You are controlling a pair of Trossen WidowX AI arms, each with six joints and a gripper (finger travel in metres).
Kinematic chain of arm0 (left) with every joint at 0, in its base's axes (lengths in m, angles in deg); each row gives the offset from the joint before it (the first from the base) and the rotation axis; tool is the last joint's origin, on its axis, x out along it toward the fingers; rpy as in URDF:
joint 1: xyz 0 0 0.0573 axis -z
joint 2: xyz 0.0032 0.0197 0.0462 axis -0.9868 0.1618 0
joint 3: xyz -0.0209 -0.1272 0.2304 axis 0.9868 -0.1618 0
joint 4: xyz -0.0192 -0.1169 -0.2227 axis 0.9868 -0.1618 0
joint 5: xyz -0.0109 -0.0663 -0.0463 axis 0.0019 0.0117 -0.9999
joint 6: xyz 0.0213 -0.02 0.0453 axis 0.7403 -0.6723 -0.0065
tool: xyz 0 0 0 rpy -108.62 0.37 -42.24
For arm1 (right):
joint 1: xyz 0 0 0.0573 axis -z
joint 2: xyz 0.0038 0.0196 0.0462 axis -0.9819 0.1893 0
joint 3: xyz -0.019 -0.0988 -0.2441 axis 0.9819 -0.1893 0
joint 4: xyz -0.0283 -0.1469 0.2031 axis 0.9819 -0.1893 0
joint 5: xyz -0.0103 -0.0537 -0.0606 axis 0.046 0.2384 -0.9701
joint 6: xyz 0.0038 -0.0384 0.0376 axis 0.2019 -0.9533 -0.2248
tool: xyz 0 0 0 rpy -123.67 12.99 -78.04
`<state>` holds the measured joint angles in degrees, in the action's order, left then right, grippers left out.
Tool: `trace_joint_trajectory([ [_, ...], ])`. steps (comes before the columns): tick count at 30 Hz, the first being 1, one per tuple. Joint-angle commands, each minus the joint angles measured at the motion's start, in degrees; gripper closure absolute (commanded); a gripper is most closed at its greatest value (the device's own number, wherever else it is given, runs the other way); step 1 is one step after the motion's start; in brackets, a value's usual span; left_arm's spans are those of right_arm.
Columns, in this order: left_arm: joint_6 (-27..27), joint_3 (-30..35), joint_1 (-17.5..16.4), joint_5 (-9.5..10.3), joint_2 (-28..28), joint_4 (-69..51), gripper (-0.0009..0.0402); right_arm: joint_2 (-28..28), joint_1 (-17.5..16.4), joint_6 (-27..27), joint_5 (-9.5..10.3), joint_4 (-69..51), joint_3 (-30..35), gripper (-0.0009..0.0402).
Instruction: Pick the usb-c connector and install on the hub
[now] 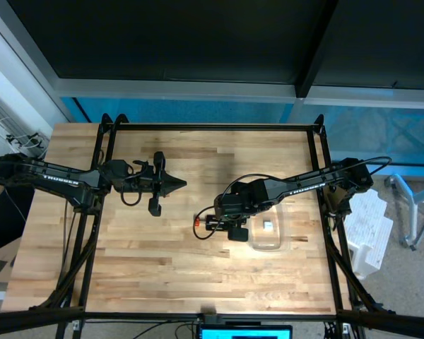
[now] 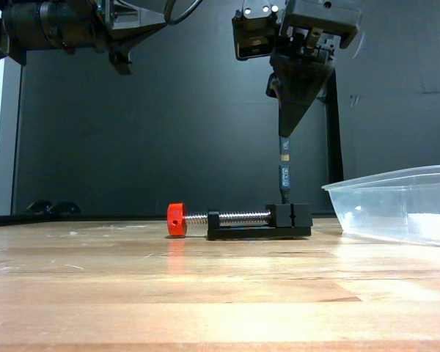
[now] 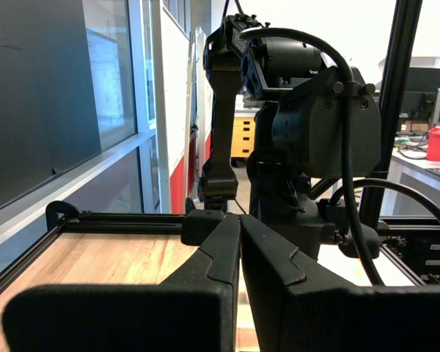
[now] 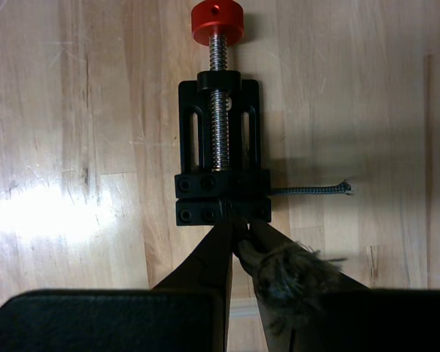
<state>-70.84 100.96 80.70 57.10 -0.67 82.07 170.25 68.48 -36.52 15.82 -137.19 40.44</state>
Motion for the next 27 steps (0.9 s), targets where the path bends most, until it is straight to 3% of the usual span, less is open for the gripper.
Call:
trace_joint_trajectory([
  [1, 0.02, 0.0, -0.02, -0.02, 0.0, 0.02, 0.0393, 0.0, -0.02, 0.07, 0.02, 0.0, -0.28, 0.0393],
  [27, 0.02, 0.0, 0.0, -0.02, 0.0, 0.02, 0.0393, 0.0, -0.02, 1.66, 0.52, 2.19, -2.03, 0.0393],
])
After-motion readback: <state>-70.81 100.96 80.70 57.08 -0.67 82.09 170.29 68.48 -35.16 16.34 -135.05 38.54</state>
